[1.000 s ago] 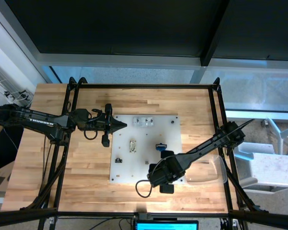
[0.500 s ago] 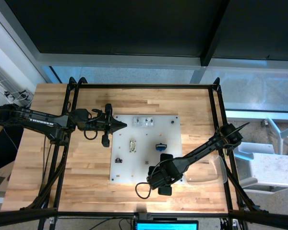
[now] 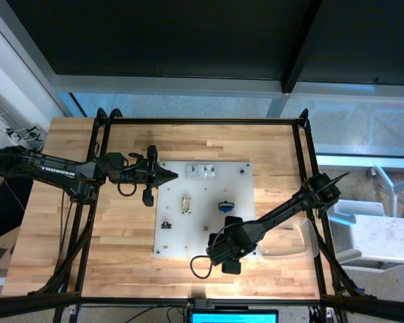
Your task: Unfasten the M12 fastener and place in the container
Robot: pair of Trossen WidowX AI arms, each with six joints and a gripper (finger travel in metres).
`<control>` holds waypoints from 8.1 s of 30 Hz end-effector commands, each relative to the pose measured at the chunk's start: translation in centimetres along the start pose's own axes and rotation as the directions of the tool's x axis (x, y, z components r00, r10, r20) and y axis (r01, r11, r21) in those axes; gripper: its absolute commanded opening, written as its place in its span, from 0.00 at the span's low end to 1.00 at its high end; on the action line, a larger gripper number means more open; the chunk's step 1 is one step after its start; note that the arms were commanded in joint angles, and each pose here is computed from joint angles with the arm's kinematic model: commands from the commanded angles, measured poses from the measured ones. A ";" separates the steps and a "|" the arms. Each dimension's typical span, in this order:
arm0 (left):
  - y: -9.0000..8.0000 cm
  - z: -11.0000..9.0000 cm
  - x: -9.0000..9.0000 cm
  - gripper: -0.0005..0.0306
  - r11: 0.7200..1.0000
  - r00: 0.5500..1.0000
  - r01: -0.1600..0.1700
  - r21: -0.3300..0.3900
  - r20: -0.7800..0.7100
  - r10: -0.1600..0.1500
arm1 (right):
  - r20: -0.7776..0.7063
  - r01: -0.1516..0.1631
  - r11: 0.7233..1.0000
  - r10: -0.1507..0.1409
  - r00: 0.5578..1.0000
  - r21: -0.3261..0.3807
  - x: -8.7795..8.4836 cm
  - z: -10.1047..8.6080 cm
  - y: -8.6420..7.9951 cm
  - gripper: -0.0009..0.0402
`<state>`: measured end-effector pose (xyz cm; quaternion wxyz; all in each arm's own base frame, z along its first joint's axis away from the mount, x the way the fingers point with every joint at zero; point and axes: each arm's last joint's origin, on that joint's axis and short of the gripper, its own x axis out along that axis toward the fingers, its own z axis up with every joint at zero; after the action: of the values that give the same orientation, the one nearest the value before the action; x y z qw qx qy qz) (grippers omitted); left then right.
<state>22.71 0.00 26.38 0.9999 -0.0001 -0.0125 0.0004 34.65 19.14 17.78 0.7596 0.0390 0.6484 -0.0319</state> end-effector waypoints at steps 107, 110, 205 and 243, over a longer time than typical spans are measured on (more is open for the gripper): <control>0.0 0.0 0.0 0.02 1.000 1.000 0.000 0.000 0.001 0.000 | 0.050 -0.080 0.972 0.094 0.994 -0.223 -0.3 -1.6 0.7 0.02; 0.0 0.0 0.0 0.02 1.000 1.000 0.000 0.000 0.000 0.000 | 0.091 0.077 0.983 -0.062 0.994 -0.168 -0.7 -1.6 -0.1 0.02; 0.0 0.1 0.2 0.02 1.000 1.000 0.000 0.000 -0.001 0.000 | 0.029 -0.054 0.995 0.057 0.998 -0.088 -2.0 -1.1 0.5 0.02; 0.0 0.1 0.1 0.02 1.000 1.000 -0.004 0.000 0.000 0.004 | 0.035 0.051 0.998 -0.050 0.998 -0.037 -2.8 -1.0 -0.3 0.02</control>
<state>22.85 0.00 26.45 0.9999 -0.0001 -0.0117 0.0002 33.04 18.96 20.14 0.7695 0.0019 0.6371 -0.0444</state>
